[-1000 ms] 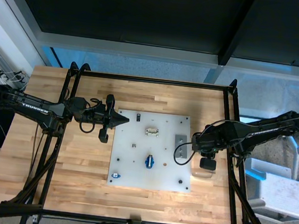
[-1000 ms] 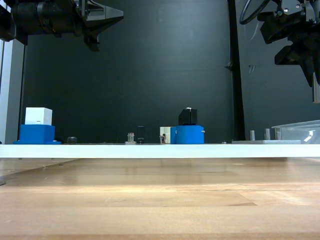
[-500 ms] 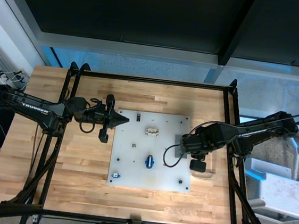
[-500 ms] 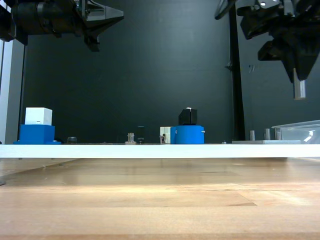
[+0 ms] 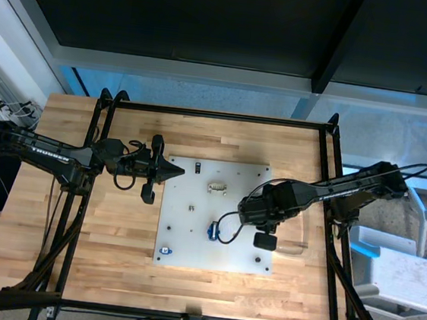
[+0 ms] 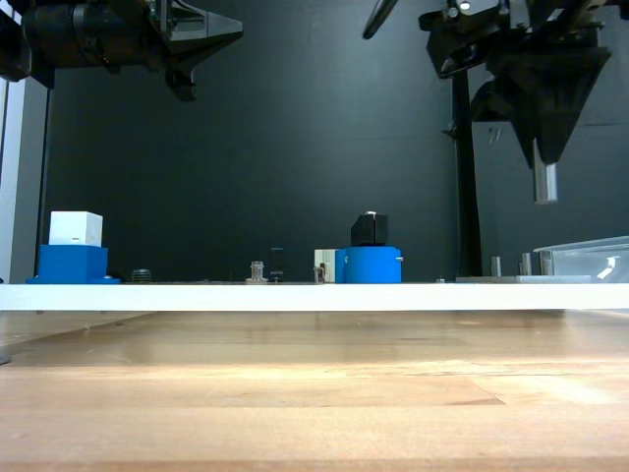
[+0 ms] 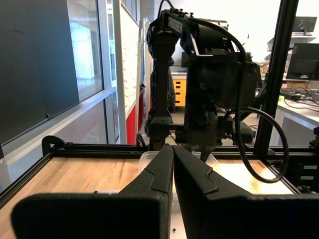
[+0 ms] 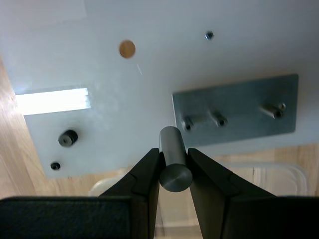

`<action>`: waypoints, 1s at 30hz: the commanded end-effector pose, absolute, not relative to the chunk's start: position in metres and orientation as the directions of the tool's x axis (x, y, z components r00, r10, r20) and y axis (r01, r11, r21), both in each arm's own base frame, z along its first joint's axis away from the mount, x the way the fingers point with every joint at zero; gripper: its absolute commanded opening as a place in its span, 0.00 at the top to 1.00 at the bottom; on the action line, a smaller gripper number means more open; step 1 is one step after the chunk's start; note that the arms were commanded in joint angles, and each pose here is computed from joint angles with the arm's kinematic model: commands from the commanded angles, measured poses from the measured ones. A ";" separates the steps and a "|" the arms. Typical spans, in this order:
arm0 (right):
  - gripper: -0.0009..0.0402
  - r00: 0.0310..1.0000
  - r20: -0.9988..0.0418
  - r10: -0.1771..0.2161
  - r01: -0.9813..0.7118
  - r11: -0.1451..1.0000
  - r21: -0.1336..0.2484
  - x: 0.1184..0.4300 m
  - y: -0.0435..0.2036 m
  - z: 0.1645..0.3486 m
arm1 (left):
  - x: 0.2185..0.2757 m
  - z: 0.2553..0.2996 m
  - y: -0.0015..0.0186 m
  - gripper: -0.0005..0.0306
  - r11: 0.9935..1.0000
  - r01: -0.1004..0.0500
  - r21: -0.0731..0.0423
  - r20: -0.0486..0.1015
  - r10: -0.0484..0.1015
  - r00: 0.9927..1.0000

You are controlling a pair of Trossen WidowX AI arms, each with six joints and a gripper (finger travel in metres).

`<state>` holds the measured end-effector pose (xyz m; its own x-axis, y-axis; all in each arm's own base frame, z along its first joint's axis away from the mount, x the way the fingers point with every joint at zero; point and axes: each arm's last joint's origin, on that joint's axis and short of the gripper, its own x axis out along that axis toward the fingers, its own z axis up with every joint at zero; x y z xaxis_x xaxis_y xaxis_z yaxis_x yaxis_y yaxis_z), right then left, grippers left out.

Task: Pick the 16mm cylinder and place it in the taskboard

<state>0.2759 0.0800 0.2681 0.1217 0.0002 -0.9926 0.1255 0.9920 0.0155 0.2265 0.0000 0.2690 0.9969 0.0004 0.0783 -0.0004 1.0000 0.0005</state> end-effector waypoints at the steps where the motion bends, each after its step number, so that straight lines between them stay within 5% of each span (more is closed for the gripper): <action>1: 0.89 0.127 -0.992 0.003 0.126 0.992 0.019 0.285 0.083 0.265 | 0.2265 0.2689 0.0000 0.98 1.000 0.000 0.001 0.078 0.000 0.997; 30: 0.89 0.145 -0.989 0.018 0.132 0.991 0.038 0.336 0.102 0.241 | 0.2265 0.2689 0.0000 0.98 1.000 0.000 0.001 0.078 0.000 0.997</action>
